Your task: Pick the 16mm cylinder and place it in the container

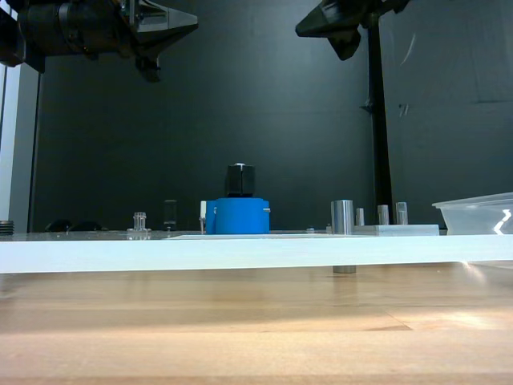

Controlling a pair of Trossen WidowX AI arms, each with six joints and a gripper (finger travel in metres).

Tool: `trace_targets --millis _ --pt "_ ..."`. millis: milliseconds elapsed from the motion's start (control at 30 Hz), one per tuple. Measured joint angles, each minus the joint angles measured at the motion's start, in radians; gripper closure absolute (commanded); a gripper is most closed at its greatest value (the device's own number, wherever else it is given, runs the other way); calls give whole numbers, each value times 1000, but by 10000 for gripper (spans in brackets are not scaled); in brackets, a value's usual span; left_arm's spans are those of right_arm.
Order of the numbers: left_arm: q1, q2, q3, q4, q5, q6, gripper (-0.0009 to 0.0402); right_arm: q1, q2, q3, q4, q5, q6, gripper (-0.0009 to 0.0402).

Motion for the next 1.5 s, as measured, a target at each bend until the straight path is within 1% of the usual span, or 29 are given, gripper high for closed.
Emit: trace_targets --millis 300,433,500,533,633,900,1200,1367,1500 --pt "0 0 0 0 0 0 393 4 82 213 -409 -1 2 393" --pt "0 0 0 0 0 0 393 7 132 283 -526 -2 35 393" --pt "0 0 0 0 0 0 393 9 155 309 -565 -22 40 393" --pt "0 0 0 0 0 0 393 10 167 319 -584 -40 43 393" --pt "0 0 0 0 0 0 393 17 201 348 -626 -55 53 393" --pt "0 0 0 0 0 0 393 77 291 393 -736 -54 79 393" --pt "0 0 0 0 0 0 393 144 404 452 -757 -52 108 393" --pt "0 0 0 0 0 0 393 181 472 517 -791 -51 108 393" --pt "0 0 0 0 0 0 393 190 518 571 -815 -53 113 393"
